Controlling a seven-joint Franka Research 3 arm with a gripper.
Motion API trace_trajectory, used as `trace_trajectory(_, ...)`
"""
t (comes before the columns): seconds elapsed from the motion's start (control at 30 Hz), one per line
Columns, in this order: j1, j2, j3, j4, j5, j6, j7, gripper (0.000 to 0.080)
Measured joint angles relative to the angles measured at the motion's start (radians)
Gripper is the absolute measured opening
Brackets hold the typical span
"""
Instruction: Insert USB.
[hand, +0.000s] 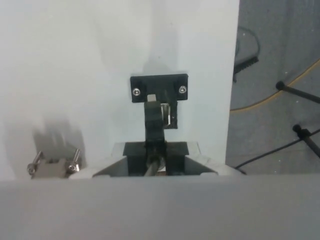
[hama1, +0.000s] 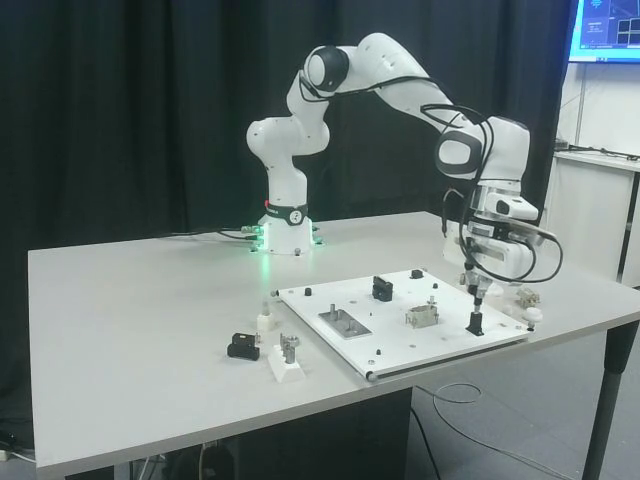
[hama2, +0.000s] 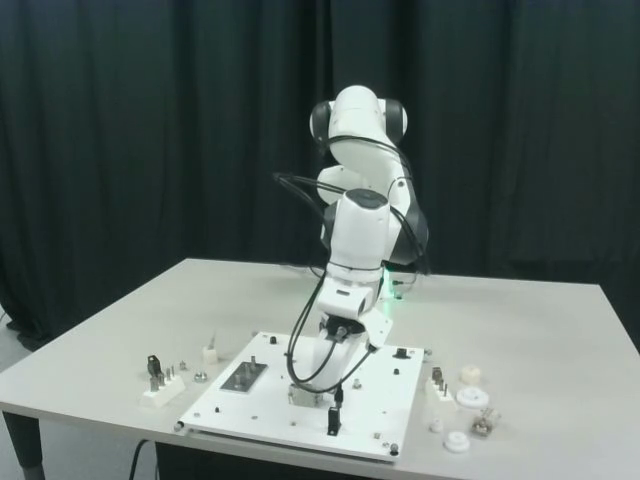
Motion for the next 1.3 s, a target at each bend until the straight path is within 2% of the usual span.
trace_trajectory(0.47,0.0,-0.036,0.0,-0.046,-0.002,0.034,0.011,0.007)
trace_trajectory(1.3,-0.013,-0.035,-0.002,-0.046,-0.024,0.064,0.03,0.007)
